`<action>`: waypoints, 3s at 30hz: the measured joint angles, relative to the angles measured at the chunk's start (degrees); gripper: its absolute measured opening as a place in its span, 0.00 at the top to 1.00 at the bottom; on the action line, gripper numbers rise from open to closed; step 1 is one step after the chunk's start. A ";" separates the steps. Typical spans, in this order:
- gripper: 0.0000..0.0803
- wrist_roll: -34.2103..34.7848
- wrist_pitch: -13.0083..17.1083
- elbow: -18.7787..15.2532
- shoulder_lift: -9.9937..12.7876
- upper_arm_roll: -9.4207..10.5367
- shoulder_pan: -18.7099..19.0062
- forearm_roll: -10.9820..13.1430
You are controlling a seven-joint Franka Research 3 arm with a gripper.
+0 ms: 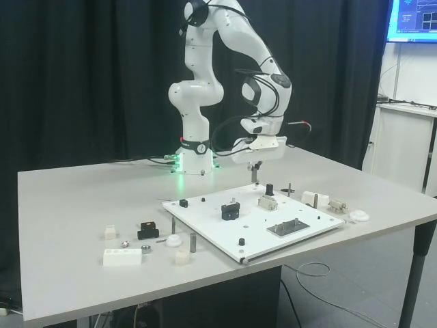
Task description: Place square peg 4.
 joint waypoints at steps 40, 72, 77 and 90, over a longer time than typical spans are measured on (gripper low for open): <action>0.82 -8.86 -0.30 6.52 -0.36 -12.95 -1.42 -8.47; 0.82 -37.25 3.87 18.34 11.92 -23.19 -10.49 -9.15; 0.82 -38.68 3.87 18.59 13.40 -23.18 -11.61 -8.91; 0.82 -42.11 3.95 18.77 16.56 -23.23 -14.28 -8.92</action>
